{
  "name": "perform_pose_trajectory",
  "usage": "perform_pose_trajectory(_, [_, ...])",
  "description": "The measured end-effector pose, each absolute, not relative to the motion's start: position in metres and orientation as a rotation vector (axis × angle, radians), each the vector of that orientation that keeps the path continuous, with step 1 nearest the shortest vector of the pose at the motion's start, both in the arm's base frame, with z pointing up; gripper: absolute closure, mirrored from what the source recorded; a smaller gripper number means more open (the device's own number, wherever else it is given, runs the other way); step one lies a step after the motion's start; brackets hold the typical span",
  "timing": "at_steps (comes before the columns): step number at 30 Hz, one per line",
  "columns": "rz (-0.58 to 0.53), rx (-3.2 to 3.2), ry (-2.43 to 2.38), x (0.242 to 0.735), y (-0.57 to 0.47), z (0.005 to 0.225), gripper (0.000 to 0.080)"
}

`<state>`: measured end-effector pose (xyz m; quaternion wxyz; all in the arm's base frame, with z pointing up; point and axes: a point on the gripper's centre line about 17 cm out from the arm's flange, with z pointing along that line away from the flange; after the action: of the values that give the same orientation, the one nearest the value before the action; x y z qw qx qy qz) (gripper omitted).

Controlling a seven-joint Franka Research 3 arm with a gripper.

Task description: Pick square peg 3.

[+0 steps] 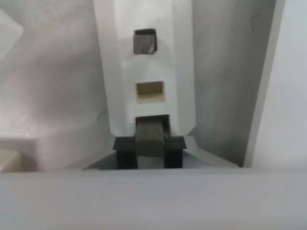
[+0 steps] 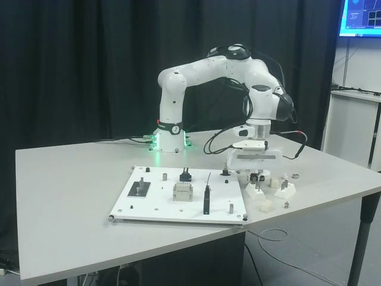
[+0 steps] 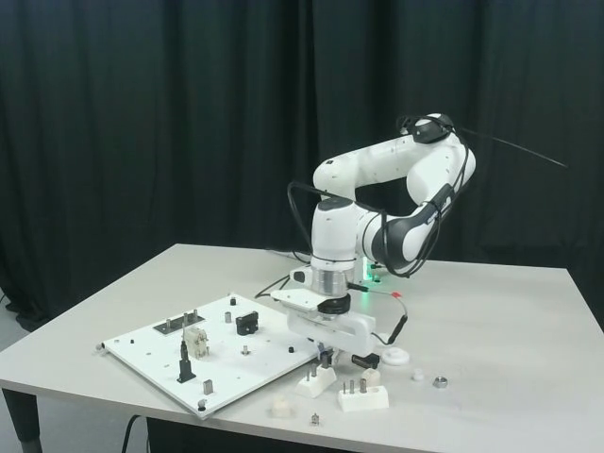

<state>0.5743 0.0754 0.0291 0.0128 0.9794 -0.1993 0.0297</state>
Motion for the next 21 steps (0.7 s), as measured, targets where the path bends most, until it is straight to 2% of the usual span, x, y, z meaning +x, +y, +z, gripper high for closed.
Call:
perform_pose_trajectory(12, [0.089,3.06,-0.639,0.576,0.078,0.035,0.0687])
perform_pose_trajectory(21, [0.033,3.05,-0.669,0.568,0.07,0.057,0.0687])
